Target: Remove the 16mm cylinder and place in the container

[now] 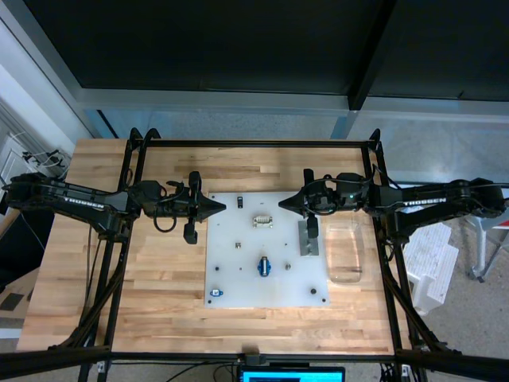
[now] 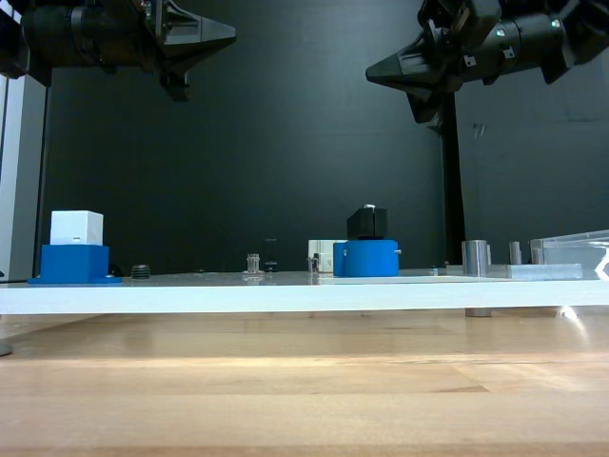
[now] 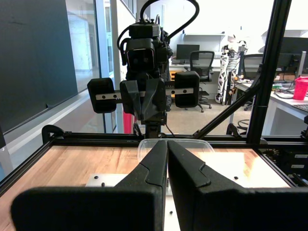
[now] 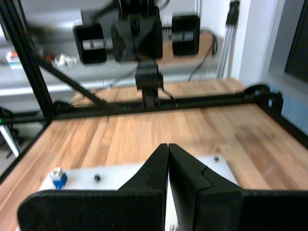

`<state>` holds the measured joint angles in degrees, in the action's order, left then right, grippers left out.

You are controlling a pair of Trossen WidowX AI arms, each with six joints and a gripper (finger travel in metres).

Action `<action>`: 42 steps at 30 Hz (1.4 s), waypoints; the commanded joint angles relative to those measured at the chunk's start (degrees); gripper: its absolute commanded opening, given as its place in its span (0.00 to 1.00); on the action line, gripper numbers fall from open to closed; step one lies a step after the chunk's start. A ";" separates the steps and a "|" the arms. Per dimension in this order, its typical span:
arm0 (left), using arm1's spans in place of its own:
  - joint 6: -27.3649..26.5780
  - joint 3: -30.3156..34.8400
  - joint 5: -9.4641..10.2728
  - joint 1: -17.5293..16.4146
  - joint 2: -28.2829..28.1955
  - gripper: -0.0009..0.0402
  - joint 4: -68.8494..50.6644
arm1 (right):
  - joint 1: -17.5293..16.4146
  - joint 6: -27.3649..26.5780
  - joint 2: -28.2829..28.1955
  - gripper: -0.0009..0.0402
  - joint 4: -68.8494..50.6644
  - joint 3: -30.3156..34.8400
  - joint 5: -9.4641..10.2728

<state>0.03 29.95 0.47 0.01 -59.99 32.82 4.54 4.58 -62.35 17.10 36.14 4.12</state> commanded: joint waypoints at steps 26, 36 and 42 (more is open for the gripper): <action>0.00 0.00 0.00 -0.02 -0.02 0.02 0.02 | -9.18 4.72 -0.20 0.02 -48.72 15.76 -4.96; 0.00 0.00 0.00 0.00 -0.02 0.02 0.02 | -13.53 8.20 -4.96 0.02 -49.75 15.76 -5.01; 0.00 0.00 0.00 -0.02 -0.02 0.02 0.02 | -17.20 9.46 -8.11 0.02 -50.58 15.76 -5.07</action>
<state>0.03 29.95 0.47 0.01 -60.01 32.82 -11.97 13.65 -69.89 -33.26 51.92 -0.93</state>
